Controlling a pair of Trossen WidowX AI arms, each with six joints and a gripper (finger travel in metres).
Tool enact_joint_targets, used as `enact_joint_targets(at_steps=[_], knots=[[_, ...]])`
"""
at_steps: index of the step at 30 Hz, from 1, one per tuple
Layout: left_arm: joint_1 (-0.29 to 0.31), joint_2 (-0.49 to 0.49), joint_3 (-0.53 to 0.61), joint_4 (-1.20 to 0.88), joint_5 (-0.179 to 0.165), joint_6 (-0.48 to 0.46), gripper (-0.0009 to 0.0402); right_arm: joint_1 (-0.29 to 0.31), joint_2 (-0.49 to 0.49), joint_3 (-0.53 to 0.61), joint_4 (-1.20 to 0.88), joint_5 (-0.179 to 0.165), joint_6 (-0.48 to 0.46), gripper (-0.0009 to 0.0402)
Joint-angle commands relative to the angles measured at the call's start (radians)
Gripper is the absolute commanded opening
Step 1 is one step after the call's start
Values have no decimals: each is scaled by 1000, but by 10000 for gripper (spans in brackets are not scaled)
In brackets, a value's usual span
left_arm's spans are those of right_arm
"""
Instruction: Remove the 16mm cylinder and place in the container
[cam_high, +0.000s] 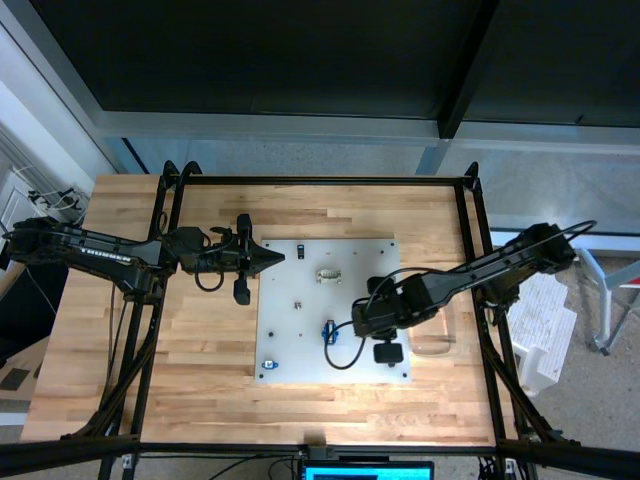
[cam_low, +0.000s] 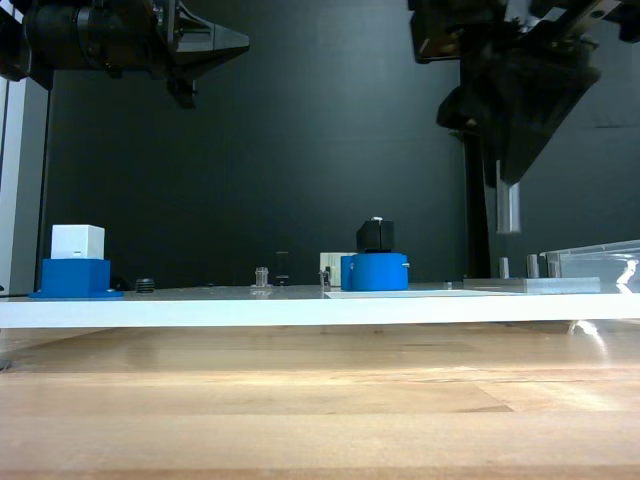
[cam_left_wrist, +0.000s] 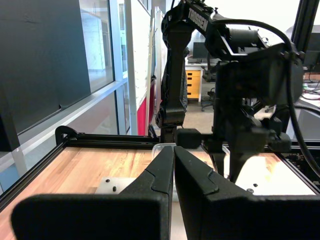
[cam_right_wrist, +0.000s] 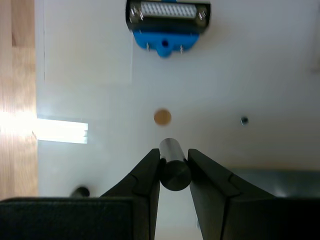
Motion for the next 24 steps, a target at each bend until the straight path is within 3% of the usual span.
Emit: enact_joint_targets(at_steps=[1, 11, 24], knots=[[0, 0, 0, 0, 0, 0, 0, 9, -65, -51, -1, 2, 11, 0], [0, 0, 0, 0, 0, 0, 0, 47, -253, -196, -20, 3, 80, 0], [0, 0, 0, 0, 0, 0, 0, 85, -415, -332, -102, 6, 159, 0]])
